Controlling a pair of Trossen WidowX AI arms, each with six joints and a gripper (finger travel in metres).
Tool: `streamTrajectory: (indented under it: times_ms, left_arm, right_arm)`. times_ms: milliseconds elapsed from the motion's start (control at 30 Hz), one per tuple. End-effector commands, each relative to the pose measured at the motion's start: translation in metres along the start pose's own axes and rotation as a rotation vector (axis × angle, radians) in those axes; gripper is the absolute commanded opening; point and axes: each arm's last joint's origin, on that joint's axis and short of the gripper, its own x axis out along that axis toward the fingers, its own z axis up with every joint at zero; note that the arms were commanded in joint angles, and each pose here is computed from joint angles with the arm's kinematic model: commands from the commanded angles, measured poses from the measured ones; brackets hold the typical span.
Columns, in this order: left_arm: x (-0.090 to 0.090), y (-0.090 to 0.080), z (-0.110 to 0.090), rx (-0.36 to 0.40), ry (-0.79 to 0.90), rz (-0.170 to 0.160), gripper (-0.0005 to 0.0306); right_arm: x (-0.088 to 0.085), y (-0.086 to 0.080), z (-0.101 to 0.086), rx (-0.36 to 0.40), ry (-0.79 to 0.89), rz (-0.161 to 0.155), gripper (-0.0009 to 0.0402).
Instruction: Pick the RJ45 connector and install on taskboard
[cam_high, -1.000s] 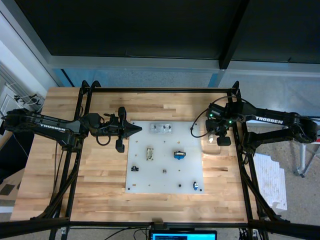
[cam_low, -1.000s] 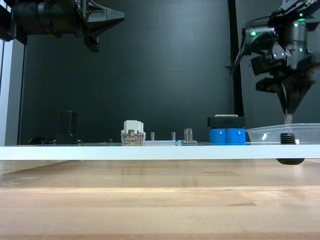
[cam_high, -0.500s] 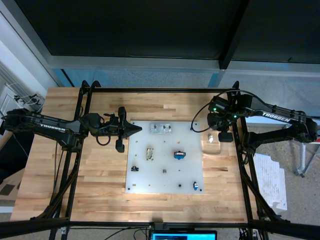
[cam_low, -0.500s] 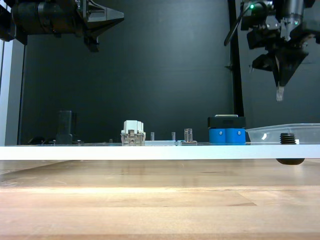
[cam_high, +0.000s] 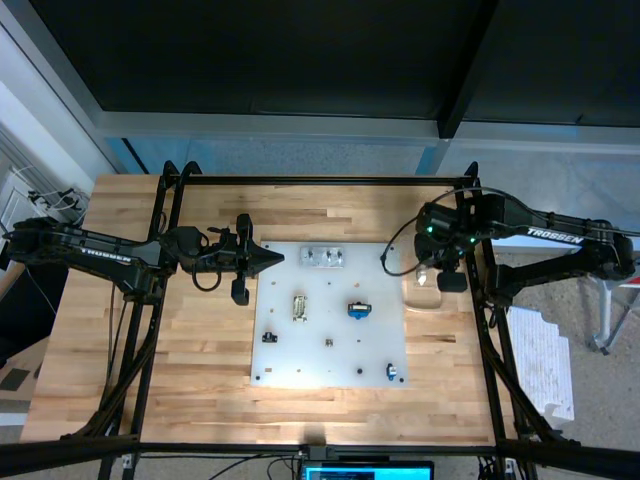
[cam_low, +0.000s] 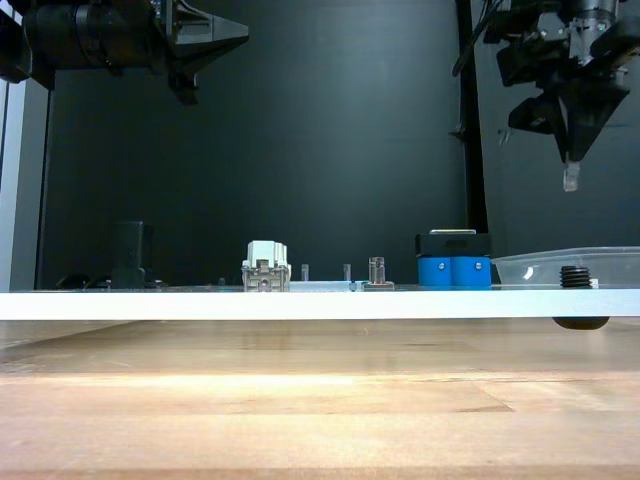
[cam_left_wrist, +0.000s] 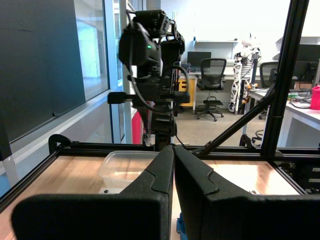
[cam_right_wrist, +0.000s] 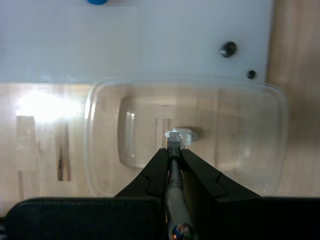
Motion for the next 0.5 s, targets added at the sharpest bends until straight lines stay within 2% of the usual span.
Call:
streamTrajectory:
  times_ms: [33,500]
  left_arm:
    - [0.000,0.000,0.000,0.000,0.000,0.000,0.0000]
    - [0.000,0.000,0.000,0.000,0.000,0.000,0.0000]
  right_arm:
    - [0.004,0.012,0.006,-0.013,0.009,0.011,0.0000]
    - [0.011,0.068,0.019,0.044,-0.007,0.080,0.0000]
